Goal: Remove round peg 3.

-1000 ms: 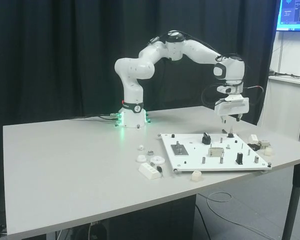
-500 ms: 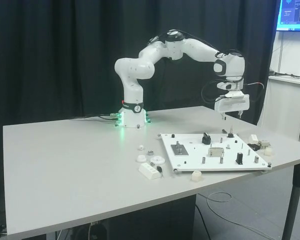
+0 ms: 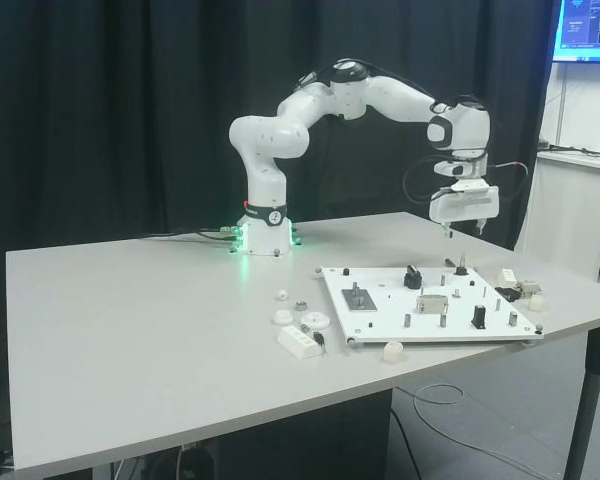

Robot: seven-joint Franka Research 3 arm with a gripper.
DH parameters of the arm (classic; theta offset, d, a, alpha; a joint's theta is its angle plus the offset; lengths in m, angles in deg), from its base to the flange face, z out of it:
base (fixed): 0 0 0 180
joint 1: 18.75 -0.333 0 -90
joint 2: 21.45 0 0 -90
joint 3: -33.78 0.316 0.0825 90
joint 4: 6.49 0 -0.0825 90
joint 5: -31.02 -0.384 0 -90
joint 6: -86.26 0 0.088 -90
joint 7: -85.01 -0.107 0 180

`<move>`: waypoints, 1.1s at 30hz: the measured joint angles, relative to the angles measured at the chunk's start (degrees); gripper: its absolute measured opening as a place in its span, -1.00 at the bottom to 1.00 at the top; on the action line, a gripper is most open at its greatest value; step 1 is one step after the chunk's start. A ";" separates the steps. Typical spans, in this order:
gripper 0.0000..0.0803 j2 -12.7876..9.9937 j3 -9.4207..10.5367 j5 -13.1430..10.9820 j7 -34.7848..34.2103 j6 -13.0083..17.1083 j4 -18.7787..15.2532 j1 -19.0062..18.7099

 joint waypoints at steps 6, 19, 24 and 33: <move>0.99 0.01 -0.79 1.52 0.13 1.32 0.00 0.44; 0.99 0.02 -1.70 6.38 1.47 8.26 -0.01 5.53; 0.99 0.03 -1.77 6.55 3.00 10.70 0.00 9.18; 0.99 0.03 -1.62 6.43 6.40 13.28 1.22 16.87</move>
